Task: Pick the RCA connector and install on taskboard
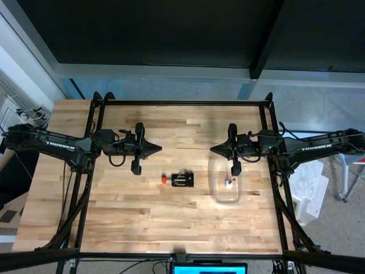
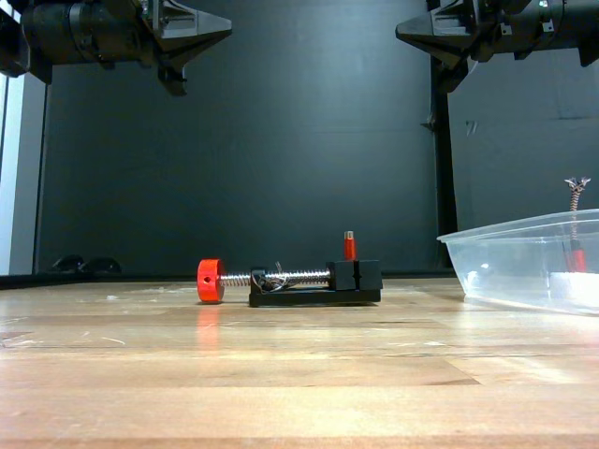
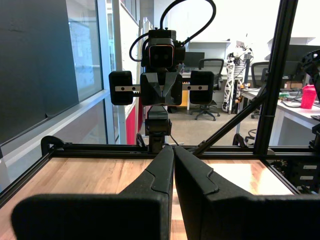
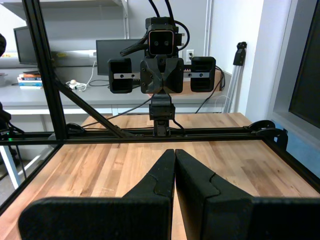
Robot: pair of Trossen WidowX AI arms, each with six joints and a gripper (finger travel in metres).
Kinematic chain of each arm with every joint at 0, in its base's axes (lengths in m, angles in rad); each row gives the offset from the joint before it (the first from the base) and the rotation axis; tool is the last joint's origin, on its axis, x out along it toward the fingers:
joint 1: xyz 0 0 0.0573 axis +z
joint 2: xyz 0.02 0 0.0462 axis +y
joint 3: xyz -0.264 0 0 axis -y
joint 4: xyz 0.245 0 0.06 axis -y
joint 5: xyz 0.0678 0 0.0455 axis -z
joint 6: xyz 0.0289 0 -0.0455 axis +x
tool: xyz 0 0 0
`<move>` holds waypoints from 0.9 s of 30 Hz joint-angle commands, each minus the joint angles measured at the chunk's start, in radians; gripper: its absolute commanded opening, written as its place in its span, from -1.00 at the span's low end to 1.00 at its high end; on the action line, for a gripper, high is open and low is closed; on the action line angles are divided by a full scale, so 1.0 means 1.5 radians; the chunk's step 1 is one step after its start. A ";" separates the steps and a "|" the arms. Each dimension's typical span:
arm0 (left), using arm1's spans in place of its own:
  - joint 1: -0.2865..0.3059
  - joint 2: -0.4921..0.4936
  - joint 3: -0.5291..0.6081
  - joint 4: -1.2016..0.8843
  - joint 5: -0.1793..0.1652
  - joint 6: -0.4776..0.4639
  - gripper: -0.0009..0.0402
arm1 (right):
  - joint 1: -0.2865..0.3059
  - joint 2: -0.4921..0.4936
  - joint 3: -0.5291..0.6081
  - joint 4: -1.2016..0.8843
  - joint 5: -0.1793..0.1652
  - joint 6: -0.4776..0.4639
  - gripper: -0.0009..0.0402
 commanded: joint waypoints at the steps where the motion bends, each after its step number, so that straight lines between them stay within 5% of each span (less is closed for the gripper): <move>1: 0.000 0.000 0.000 0.000 0.000 0.000 -0.96 | 0.001 -0.001 0.027 -0.073 0.002 0.009 -0.96; 13: 0.000 0.000 0.000 0.000 0.000 0.000 -0.96 | 0.014 -0.001 0.148 -0.487 -0.003 0.032 -0.96; 27: 0.000 0.000 0.000 0.000 0.000 0.000 -0.96 | 0.114 -0.001 0.181 -0.742 0.024 0.112 -0.96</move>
